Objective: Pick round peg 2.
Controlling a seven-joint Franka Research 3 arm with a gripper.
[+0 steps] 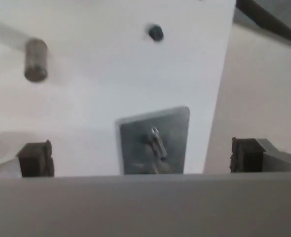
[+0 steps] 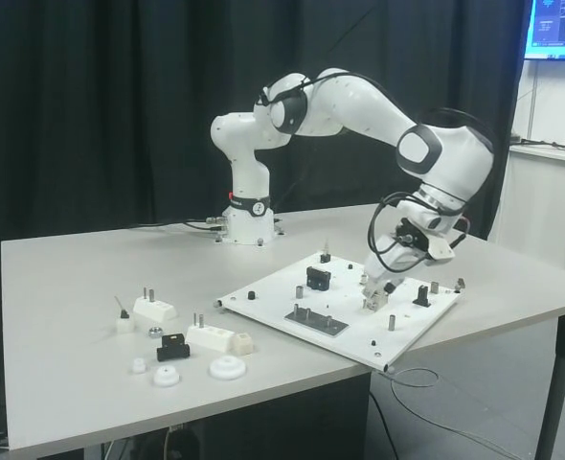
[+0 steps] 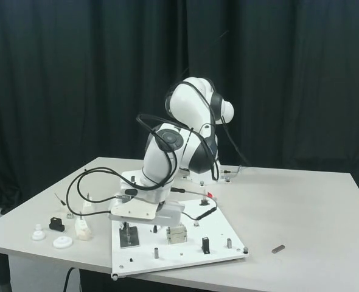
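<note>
While the two room cameras take in the whole white arm (image 2: pixel 359 105) reaching over the grey table (image 2: pixel 62 287), only the wrist camera looks straight down on the white board (image 1: pixel 111 113), where a grey metal plate (image 1: pixel 153 140) carrying a thin upright pin (image 1: pixel 158 143) sits between the two dark fingertips (image 1: pixel 36 159). Round peg 2 (image 1: pixel 36 59), a short grey cylinder, stands upright on the board away from the fingers in the wrist view, with a small black stud (image 1: pixel 156 32) farther across the board. The gripper (image 2: pixel 377 293) hangs spread wide just above the board, grasping nothing and touching nothing visible. Seen from the first room view, the board (image 2: pixel 263 292) bears several small upright pegs, a black block (image 2: pixel 318 279) and the metal plate (image 2: pixel 315 321); left of it on the bare table lie loose white parts (image 2: pixel 154 309) and a small black piece (image 2: pixel 172 347). Only the second room view shows a small dark piece (image 3: pixel 278 248) lying alone on the table to the right of the board (image 3: pixel 228 234), and the black cable (image 3: pixel 94 176) looping off the arm's wrist. No container is in view.
</note>
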